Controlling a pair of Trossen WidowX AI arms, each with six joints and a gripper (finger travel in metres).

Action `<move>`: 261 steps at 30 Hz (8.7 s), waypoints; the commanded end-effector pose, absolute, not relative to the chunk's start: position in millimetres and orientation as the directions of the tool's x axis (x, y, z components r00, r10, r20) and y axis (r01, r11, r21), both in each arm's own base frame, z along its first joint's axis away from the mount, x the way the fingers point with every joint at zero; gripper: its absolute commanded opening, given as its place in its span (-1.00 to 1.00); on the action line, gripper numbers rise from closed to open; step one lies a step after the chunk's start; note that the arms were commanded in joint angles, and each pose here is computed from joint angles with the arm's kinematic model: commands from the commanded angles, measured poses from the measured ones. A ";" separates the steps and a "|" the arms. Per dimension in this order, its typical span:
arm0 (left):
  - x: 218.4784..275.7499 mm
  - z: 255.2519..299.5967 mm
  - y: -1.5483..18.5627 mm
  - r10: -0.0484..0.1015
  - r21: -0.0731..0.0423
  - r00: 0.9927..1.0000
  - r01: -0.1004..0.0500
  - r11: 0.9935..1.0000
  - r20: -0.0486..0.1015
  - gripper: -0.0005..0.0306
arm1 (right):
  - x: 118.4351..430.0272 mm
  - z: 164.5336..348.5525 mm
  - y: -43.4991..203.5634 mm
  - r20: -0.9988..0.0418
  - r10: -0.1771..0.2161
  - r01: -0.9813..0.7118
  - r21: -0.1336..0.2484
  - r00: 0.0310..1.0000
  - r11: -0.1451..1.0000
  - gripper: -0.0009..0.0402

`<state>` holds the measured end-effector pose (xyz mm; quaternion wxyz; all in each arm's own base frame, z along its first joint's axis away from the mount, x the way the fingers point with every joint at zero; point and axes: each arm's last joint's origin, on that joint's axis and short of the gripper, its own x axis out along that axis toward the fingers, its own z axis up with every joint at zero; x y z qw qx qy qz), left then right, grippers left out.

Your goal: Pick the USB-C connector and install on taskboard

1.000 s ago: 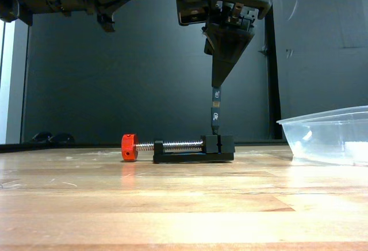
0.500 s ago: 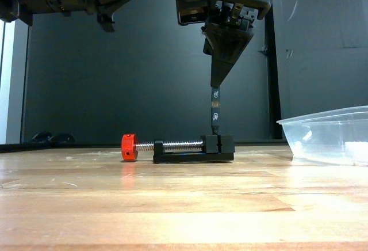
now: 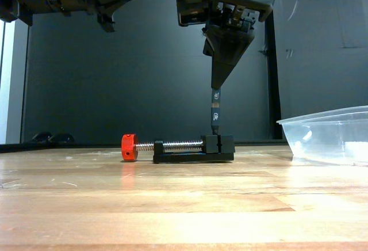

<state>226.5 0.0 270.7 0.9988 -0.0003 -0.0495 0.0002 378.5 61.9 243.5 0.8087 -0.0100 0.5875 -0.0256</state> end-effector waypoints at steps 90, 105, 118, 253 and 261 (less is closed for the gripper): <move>226.8 269.0 0.0 0.000 -0.001 0.997 0.000 1.000 0.081 -0.96 | 317.8 328.7 36.4 -0.779 -0.036 0.001 -0.046 0.626 0.999 -0.58; 226.8 269.0 0.0 0.000 -0.001 0.997 0.000 1.000 0.081 -0.96 | 281.2 320.3 10.7 -0.323 -0.063 0.060 -0.019 0.944 0.998 -0.96; 226.8 269.0 0.0 0.000 -0.001 0.997 0.000 1.000 0.081 -0.96 | 251.6 299.8 5.3 -0.001 -0.053 0.053 0.038 0.999 0.998 -0.96; 226.8 269.0 0.1 0.001 -0.001 0.997 -0.001 1.000 0.081 -0.96 | 242.5 286.1 2.8 0.009 -0.034 0.033 0.063 0.999 0.997 -0.96; 226.8 269.0 0.1 0.001 -0.001 0.997 -0.001 1.000 0.081 -0.96 | 242.5 286.1 2.8 0.009 -0.034 0.033 0.063 0.999 0.997 -0.96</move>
